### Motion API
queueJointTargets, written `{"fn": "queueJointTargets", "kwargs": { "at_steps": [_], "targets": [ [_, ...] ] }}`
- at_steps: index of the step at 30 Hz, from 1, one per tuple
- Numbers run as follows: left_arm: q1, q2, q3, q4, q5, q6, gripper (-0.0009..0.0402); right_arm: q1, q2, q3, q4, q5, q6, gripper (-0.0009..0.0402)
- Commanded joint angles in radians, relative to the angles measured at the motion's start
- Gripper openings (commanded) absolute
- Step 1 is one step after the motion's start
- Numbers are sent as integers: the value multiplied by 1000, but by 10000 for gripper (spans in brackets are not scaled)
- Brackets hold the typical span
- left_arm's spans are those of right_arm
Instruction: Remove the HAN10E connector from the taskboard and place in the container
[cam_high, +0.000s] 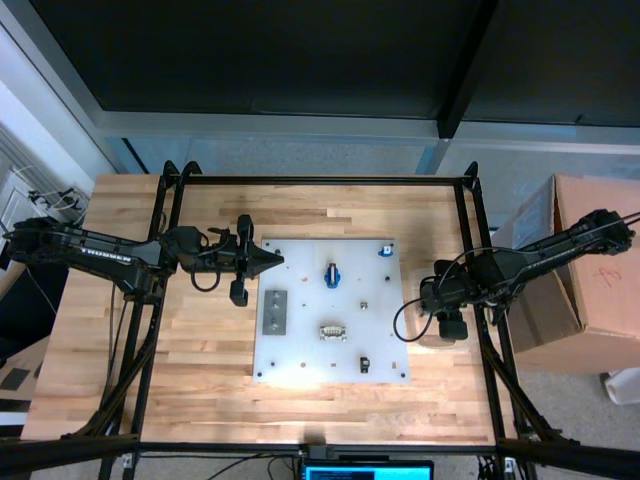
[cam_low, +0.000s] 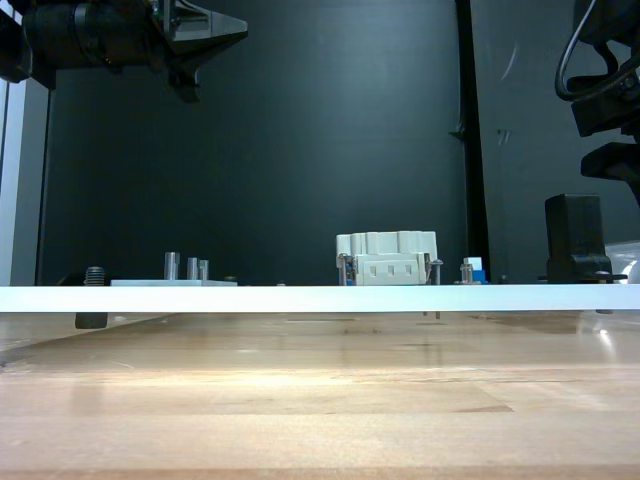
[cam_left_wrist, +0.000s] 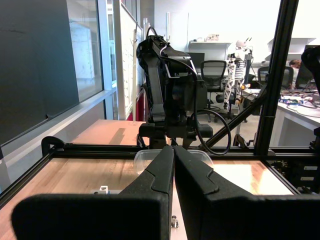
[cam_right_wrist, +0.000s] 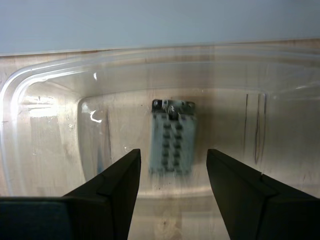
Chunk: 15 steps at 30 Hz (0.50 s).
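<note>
A grey HAN10E connector (cam_right_wrist: 172, 142) lies free inside the clear container (cam_right_wrist: 15, 85), its pin face up, touched by neither finger. My right gripper (cam_right_wrist: 172, 152) hangs open just above it, one finger on each side. In the high view the right gripper (cam_high: 447, 325) is over the container (cam_high: 428, 340), just past the board's right edge. A beige connector block (cam_high: 333, 331) (cam_low: 388, 258) still stands upright in its seat on the white taskboard (cam_high: 300, 360). My left gripper (cam_high: 276, 260) (cam_left_wrist: 173, 152) is shut on nothing, held high over the board's left edge.
The board also carries a grey metal block (cam_high: 273, 311), a blue part (cam_high: 332, 275), a small blue-white piece (cam_high: 386, 247) and a black part (cam_high: 365, 363) (cam_low: 578, 235). A black frame (cam_high: 320, 180) rings the table. A cardboard box (cam_high: 590, 290) sits at the right.
</note>
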Motion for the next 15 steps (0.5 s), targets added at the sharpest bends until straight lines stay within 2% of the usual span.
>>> {"fn": "queueJointTargets", "kwargs": {
  "at_steps": [1, 8, 11, 15],
  "targets": [
    [0, 0, 0, 0, 0, 0, 0, 0, 0, 0, -1, 0, 0, 206],
    [0, 0, 0, 0, 0, 0, 0, 0, 0, 14, -3, 12, -2, 217],
    [0, 0, 0, 0, 0, 0, 0, -2, 0, 39, -27, 36, -6, 212],
    [0, 0, 0, 0, 0, 0, 0, -23, 0, 108, -56, 38, -31, 193]
  ]
}}
